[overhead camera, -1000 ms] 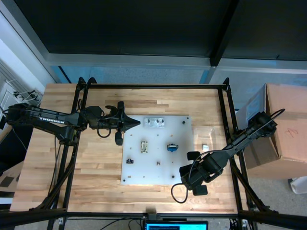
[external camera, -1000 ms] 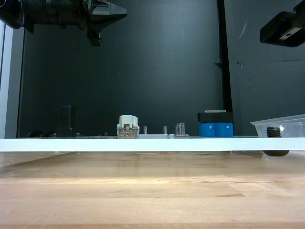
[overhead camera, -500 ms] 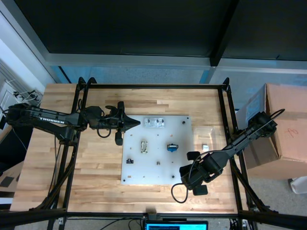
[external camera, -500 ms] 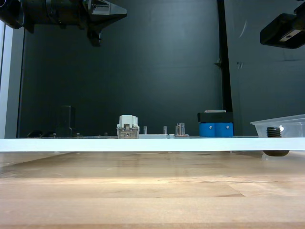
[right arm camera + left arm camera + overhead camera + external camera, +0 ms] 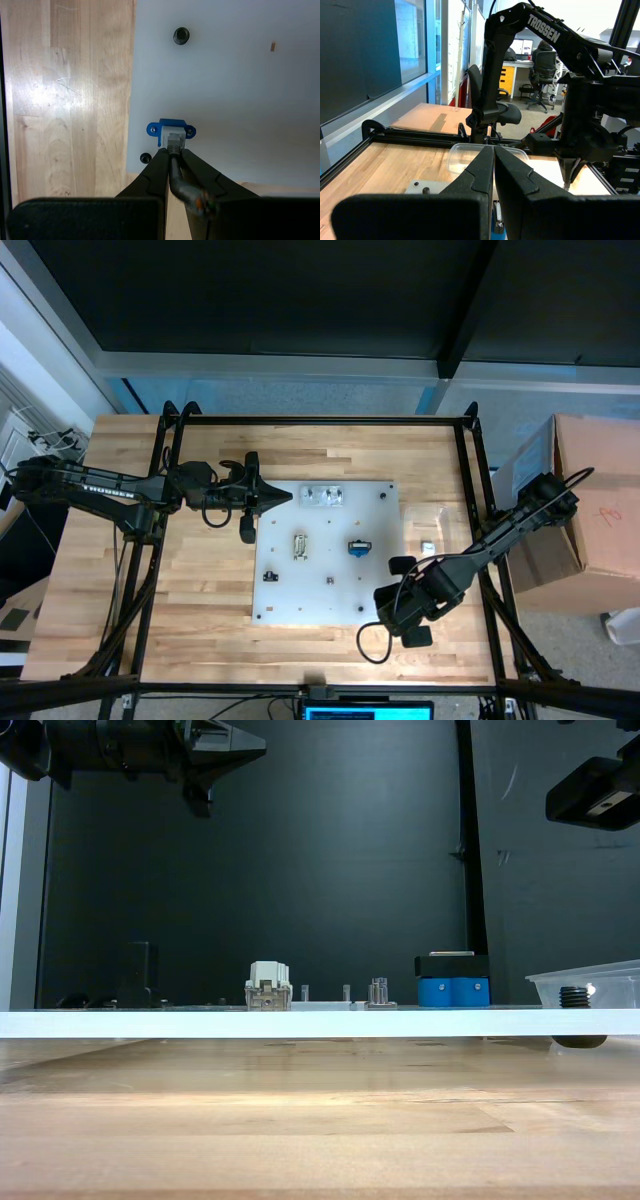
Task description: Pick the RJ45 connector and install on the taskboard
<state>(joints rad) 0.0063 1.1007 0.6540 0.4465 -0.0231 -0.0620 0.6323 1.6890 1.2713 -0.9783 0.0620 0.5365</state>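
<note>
Our right gripper [image 5: 174,151] clamps the pale plastic RJ45 connector [image 5: 173,136], overlapping the blue socket mount [image 5: 154,129]; we cannot tell seating. Our left gripper [image 5: 493,150], fingers [image 5: 480,172] together, hovers over the white board [image 5: 330,585]'s edge.

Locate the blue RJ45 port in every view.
High: blue RJ45 port on white board, right of centre.
Low: port right of centre, on the board.
Left wrist: blue sliver past shut left gripper, hovering at board's left edge.
Right wrist: port behind RJ45 connector, held clear in raised right gripper.
Shared landmark: white board.

L tool [image 5: 493,153] closed; R tool [image 5: 173,152] clamped
</note>
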